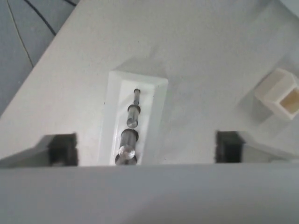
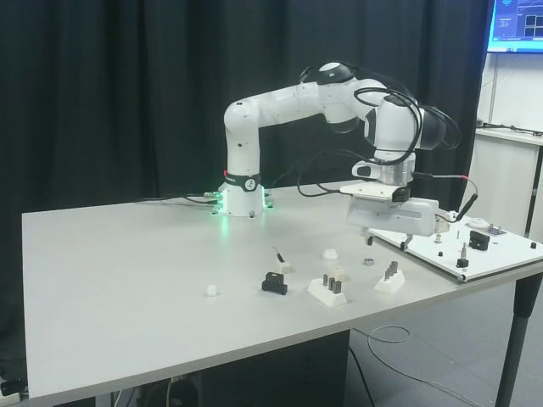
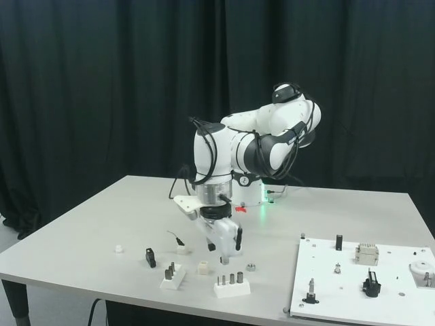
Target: Pick round peg 1.
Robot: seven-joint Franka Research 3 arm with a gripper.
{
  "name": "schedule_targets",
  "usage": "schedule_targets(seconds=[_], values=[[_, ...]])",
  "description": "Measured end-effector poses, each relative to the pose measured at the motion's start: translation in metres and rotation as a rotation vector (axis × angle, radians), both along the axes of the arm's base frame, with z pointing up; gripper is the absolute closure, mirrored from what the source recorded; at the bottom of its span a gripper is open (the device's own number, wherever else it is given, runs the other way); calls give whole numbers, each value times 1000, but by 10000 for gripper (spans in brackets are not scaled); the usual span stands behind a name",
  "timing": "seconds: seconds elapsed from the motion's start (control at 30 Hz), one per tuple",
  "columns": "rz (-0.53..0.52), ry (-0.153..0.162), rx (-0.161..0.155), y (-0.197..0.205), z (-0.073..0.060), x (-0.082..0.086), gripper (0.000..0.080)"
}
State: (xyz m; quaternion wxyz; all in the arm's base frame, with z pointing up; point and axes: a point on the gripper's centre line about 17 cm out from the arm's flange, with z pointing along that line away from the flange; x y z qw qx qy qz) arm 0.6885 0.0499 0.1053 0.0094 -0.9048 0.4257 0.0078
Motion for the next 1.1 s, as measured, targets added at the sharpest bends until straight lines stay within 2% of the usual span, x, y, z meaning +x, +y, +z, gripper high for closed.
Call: schedule_targets(seconds=[0.17,0.2,0.47,0.77,1.1], values=[[-37,1,0,0,0,0,186],[-42,1,0,0,0,0,35],[-92,1,-1,0,0,0,9],[-206,-1,-9,0,-1,1,3],[-259,-8,-27,-4,-15,-1,3]])
